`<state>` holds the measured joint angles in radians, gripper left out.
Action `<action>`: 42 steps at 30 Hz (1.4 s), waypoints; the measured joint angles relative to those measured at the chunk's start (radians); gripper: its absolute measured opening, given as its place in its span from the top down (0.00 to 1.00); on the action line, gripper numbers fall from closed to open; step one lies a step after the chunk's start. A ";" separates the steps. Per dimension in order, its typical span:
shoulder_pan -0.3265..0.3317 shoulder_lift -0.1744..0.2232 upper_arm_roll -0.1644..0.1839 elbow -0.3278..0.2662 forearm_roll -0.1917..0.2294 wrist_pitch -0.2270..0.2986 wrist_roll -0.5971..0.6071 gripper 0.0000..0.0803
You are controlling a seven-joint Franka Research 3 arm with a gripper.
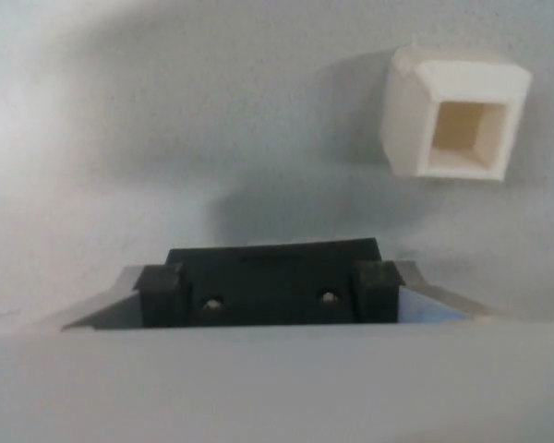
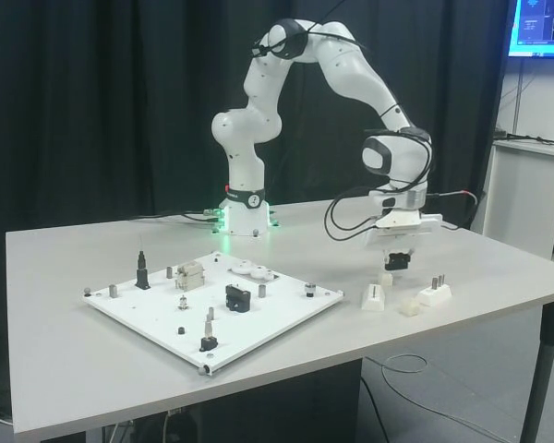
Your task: Insert D-SUB.
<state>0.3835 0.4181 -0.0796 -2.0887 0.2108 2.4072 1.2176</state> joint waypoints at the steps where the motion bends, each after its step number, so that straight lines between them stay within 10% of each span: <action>1: 0.000 -0.003 -0.001 0.003 0.000 -0.009 0.003 0.51; 42: 0.001 -0.023 -0.008 0.011 -0.003 -0.035 0.078 0.52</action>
<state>0.3846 0.3955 -0.0874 -2.0782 0.2079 2.3722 1.2953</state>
